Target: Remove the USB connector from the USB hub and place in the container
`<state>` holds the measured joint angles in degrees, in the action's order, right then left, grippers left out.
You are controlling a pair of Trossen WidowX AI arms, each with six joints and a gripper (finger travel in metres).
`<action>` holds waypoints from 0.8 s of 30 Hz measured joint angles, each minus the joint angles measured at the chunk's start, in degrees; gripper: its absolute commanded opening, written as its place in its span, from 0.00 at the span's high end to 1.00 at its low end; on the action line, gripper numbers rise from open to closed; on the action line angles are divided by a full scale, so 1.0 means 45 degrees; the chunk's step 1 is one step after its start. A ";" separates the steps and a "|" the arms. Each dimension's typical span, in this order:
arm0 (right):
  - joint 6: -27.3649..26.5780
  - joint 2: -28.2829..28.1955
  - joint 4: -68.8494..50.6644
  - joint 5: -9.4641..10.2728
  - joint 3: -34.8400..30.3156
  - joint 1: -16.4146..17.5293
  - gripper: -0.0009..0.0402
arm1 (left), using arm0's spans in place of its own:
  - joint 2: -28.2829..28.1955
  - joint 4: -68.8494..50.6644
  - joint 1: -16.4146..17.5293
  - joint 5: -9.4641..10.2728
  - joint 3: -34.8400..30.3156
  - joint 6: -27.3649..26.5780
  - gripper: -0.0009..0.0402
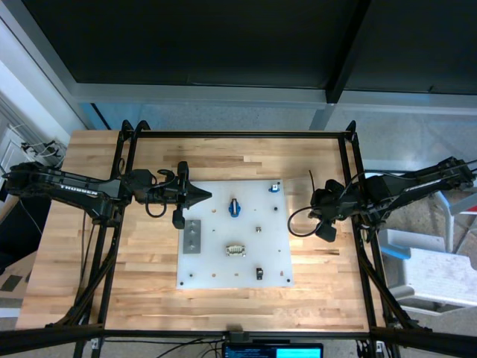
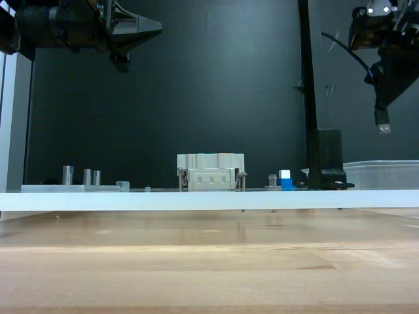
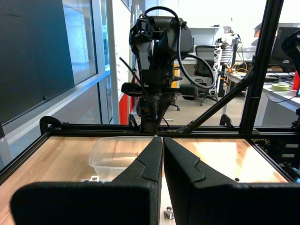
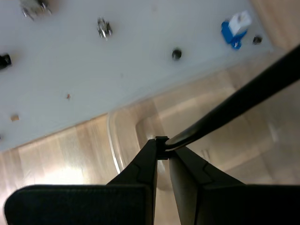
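Note:
My right gripper (image 4: pixel 161 148) is shut on the USB connector (image 4: pixel 233 104), pinching its small plug while the black cable trails away from the fingers. It hangs directly above the container (image 4: pixel 125 140), a clear tub beside the white board (image 4: pixel 93 70). In the low view the right gripper (image 2: pixel 383 98) is high above the container (image 2: pixel 383 173), and the plug's metal tip (image 2: pixel 384 128) points down. The USB hub (image 1: pixel 259 273) stands near the board's front edge with nothing plugged in. My left gripper (image 1: pixel 207 195) is shut and holds nothing, hovering over the board's left rear corner.
On the white board (image 1: pixel 223 261) are a grey block with pegs (image 1: pixel 193 238), a silvery multi-pin socket (image 1: pixel 235 250) and a small blue upright plug (image 1: pixel 234 206). A black frame (image 1: pixel 238 135) surrounds the wooden table.

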<state>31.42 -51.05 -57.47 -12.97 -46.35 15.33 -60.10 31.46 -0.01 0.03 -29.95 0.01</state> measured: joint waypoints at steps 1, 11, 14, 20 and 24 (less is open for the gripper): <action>0.0073 0.0000 0.0000 0.0223 0.0087 -0.0049 0.98 | 0.0000 0.0000 0.0000 0.0005 0.0000 0.0000 0.98; 0.1049 -0.0015 0.0015 0.0903 0.1044 -0.0136 0.98 | 0.0000 0.0000 0.0000 0.0000 0.0000 0.0000 0.98; 0.1054 -0.0029 -0.0015 0.0903 0.1064 -0.0136 0.98 | 0.0000 0.0000 0.0000 0.0005 0.0000 0.0000 0.98; 0.1049 -0.0165 -0.0126 0.0899 0.1064 -0.0141 0.95 | 0.0000 0.0000 0.0000 0.0005 0.0005 0.0000 0.98; 0.0991 -0.0180 -0.0121 0.0899 0.1064 -0.0141 0.86 | 0.0000 0.0000 0.0000 0.0000 0.0005 0.0000 0.98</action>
<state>35.88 -51.86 -58.02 -8.93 -41.56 14.70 -60.10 31.46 -0.01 0.03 -29.93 0.01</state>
